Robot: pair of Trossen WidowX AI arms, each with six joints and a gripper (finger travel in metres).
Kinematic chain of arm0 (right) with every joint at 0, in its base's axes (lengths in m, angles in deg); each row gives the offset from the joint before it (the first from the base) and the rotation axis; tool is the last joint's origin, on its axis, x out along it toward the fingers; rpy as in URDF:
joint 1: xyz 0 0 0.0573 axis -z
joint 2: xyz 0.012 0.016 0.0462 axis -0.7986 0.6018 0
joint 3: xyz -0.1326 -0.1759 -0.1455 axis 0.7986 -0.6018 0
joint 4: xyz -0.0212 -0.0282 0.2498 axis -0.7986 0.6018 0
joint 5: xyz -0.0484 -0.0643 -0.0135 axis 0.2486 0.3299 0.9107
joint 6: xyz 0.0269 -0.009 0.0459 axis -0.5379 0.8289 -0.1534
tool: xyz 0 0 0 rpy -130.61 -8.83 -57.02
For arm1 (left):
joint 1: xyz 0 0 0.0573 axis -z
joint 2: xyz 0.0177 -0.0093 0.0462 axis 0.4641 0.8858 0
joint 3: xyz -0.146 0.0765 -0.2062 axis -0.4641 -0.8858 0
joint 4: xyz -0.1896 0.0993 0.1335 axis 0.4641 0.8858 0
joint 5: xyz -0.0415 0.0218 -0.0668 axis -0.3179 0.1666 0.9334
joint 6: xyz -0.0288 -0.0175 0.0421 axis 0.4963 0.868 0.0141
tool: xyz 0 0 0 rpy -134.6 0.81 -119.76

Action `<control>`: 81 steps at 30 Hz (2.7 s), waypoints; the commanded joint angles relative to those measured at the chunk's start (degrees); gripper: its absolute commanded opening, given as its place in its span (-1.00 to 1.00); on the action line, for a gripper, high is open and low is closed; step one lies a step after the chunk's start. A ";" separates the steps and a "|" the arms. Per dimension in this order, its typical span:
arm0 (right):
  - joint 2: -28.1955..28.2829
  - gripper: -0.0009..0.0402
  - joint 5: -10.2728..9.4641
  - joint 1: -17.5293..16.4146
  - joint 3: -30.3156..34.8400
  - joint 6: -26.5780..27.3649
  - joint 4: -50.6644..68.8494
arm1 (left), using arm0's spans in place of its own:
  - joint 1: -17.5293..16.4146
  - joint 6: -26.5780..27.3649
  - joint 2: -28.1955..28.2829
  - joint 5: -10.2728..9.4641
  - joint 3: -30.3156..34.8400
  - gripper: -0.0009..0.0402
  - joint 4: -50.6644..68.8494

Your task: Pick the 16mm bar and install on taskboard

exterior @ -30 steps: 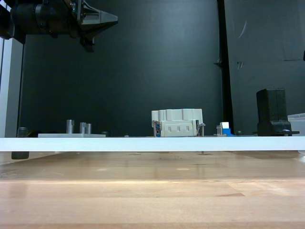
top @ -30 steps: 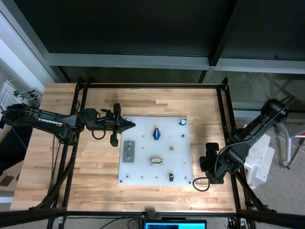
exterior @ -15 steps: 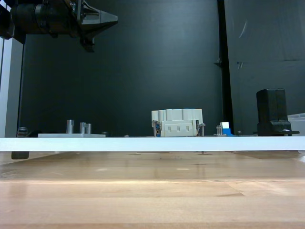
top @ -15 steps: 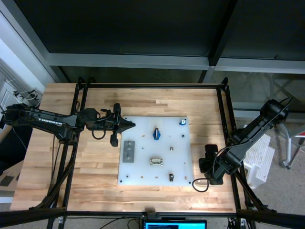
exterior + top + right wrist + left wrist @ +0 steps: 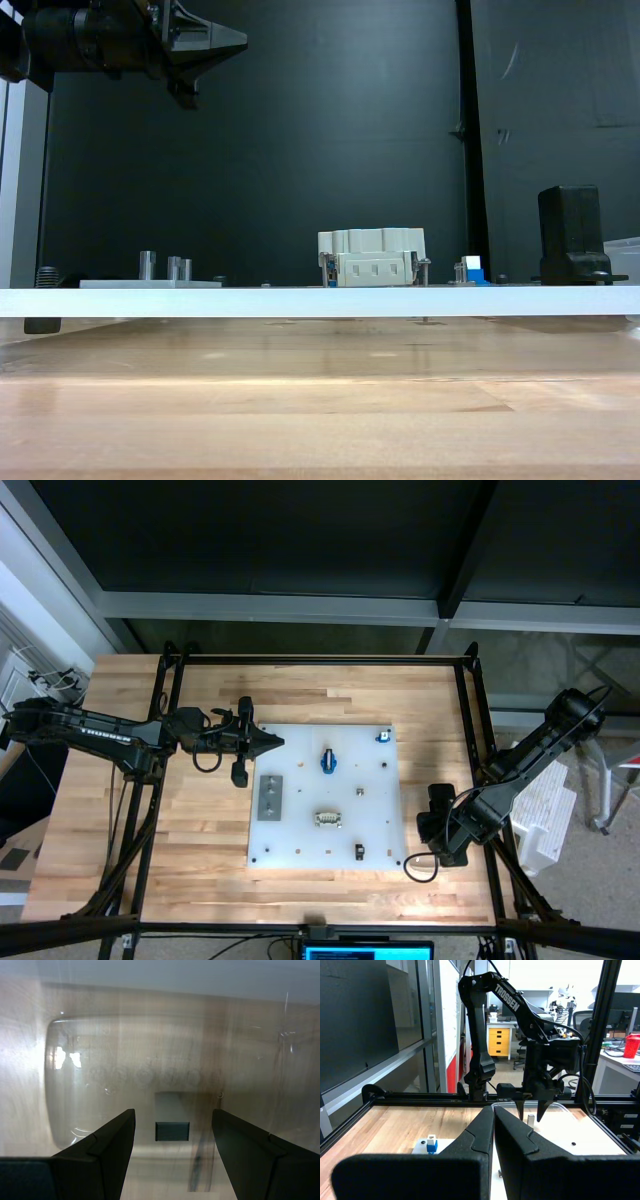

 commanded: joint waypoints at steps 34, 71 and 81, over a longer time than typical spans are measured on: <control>-0.39 -0.90 0.07 0.02 -1.07 0.50 -1.84 | -0.02 0.00 0.02 0.02 0.00 -0.96 0.00; -0.22 -0.88 0.57 0.52 21.75 -6.27 12.90 | 0.00 0.00 0.02 0.02 0.00 -0.96 -0.02; 8.72 -0.87 -0.13 1.79 27.65 -5.62 15.43 | 0.00 0.00 0.02 0.02 0.00 -0.96 0.00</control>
